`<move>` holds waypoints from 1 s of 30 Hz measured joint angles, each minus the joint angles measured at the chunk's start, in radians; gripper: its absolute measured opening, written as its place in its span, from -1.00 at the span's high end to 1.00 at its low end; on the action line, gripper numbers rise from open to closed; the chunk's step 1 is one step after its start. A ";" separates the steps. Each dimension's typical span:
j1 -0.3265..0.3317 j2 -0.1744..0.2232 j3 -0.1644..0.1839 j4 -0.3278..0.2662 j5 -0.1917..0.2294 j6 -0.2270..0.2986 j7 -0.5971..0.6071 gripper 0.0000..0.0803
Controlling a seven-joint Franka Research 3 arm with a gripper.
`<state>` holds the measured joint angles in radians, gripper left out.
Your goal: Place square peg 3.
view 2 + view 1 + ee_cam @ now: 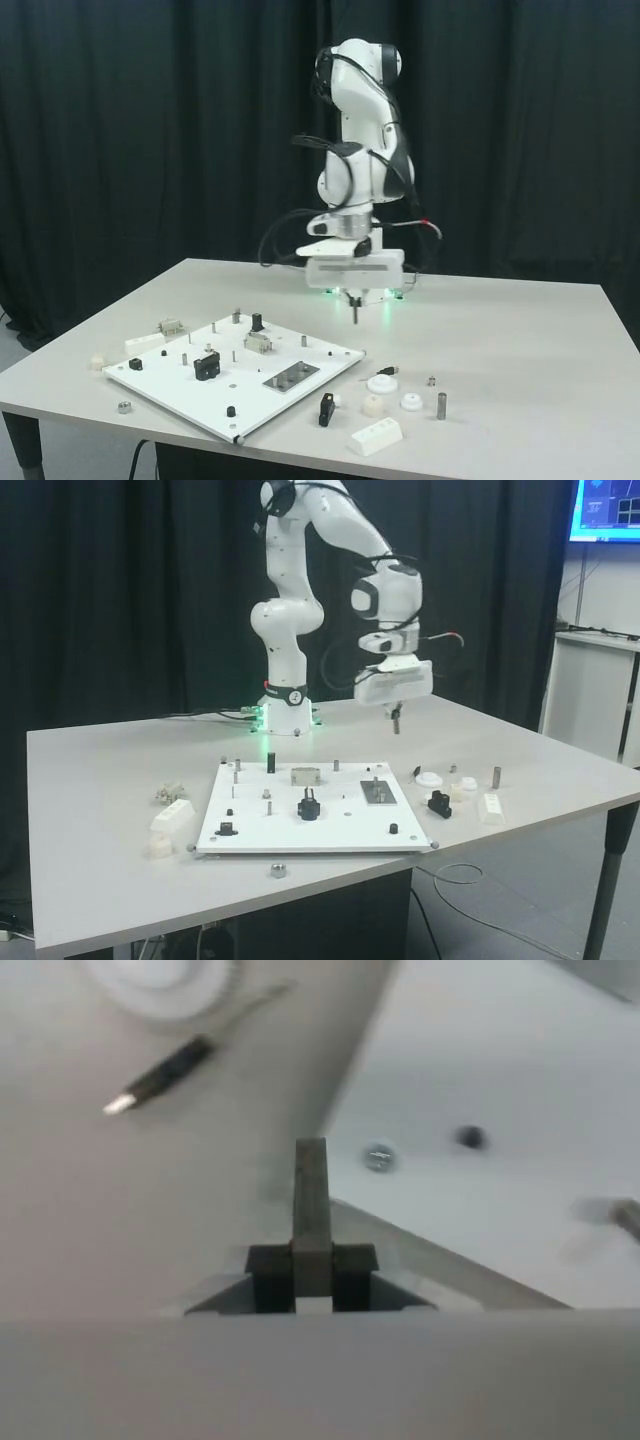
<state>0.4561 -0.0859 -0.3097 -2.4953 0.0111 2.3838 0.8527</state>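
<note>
the white arm (300, 570) holds its gripper (312, 1278) high above the grey table (90, 780), over the stretch just beyond the far right corner of the white board (240, 385). the 2 black fingers (268, 1278) are pinching the square peg (311, 1205), a slim grey bar that hangs straight down from between them, its lower end in the air and well clear of both table and board. in the wrist view the peg's tip lies over the edge of the board, near a small screw (379, 1156) and a dark hole (470, 1138). a grey metal plate (377, 792) sits on the board's right part. loose white round parts (380, 384) and a white block (375, 435) rest on the table beside the board.
</note>
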 joint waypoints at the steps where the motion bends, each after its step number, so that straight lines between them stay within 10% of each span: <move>1: 0.005 0.007 0.010 0.000 0.000 0.008 0.000 0.81; 30: 0.053 0.248 0.202 0.098 -0.026 0.104 0.106 0.81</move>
<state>0.5095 0.1623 -0.1074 -2.3974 -0.0154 2.4875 0.9583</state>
